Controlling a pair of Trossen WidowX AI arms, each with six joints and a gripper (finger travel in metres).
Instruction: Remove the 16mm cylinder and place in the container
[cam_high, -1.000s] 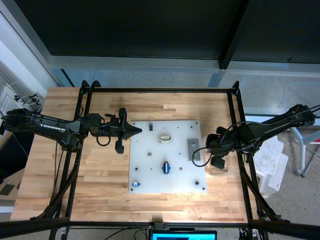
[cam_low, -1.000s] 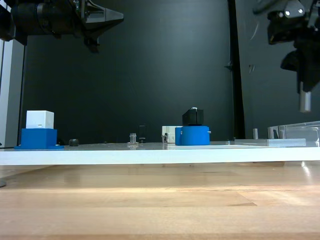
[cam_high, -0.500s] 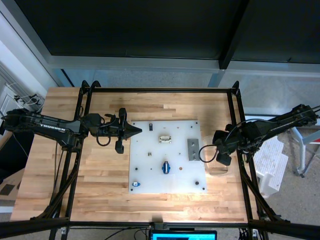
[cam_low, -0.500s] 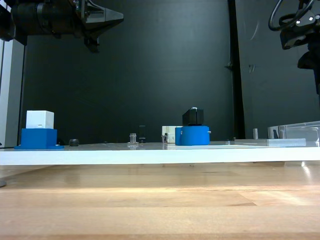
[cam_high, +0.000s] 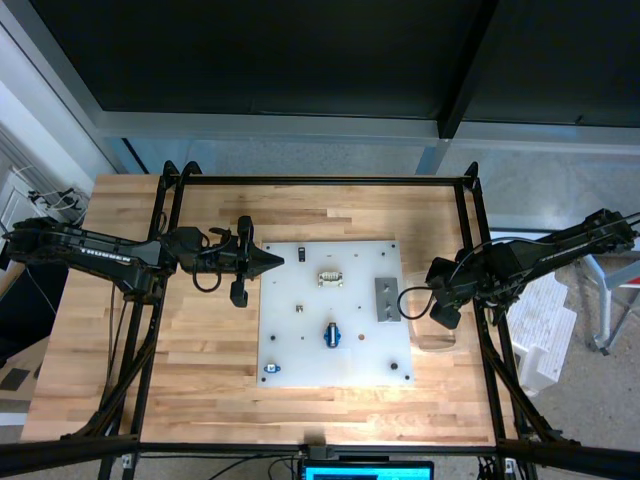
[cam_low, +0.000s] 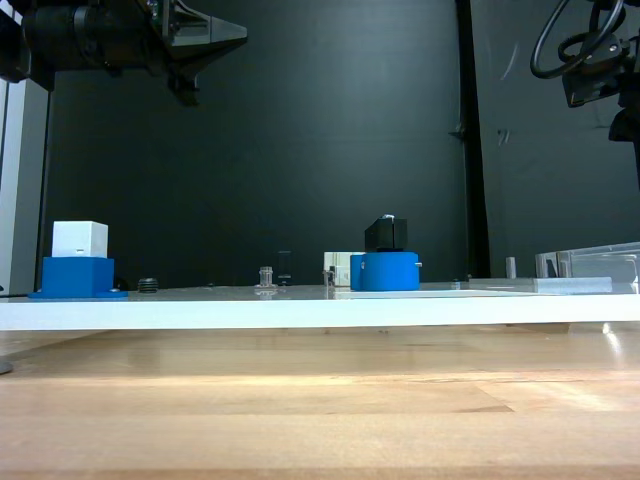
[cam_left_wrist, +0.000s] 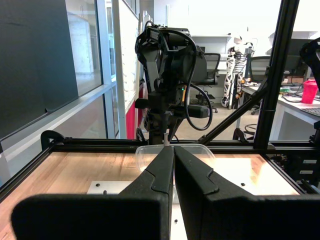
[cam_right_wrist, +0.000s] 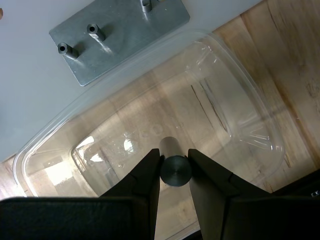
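A: Where is the cylinder (cam_right_wrist: 175, 170)?
B: Clamped in the right gripper (cam_high: 444, 318) jaws, hanging over the container (cam_right_wrist: 257, 120), just beside the board (cam_high: 300, 340).
A: And the left gripper (cam_high: 270, 259)?
B: Jaws together, raised by the board's left edge

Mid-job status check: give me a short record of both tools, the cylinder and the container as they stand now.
left tool: shut, empty, raised by the left edge of the board
right tool: shut on the cylinder, above the container
cylinder: gripped in the right tool, not yet released
container: right of the board, next to the grey block; looks empty
task state: cylinder removed, placing not yet done
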